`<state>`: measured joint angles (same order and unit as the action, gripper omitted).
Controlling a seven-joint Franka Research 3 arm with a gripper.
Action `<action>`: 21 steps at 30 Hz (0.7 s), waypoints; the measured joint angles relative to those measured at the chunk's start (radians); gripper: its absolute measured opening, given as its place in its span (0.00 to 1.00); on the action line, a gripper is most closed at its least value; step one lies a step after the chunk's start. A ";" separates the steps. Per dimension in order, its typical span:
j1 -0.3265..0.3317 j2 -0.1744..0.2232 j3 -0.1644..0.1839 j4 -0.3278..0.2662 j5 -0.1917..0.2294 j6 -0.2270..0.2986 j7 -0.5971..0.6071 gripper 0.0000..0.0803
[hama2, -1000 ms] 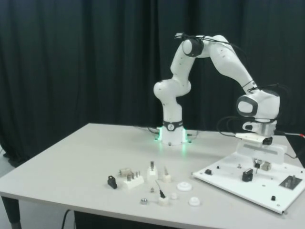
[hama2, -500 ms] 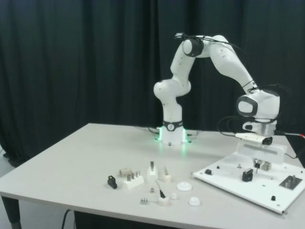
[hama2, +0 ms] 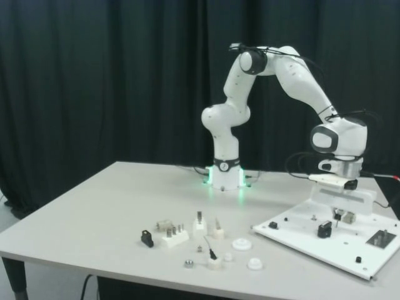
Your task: Insert square peg 1.
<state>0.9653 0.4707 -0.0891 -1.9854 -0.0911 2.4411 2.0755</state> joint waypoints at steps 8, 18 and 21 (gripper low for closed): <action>0.004 0.000 0.000 0.000 0.000 -0.001 0.000 0.04; 0.015 0.001 -0.006 0.000 0.000 -0.006 -0.002 0.04; 0.019 0.001 -0.010 0.000 0.000 -0.006 -0.006 0.04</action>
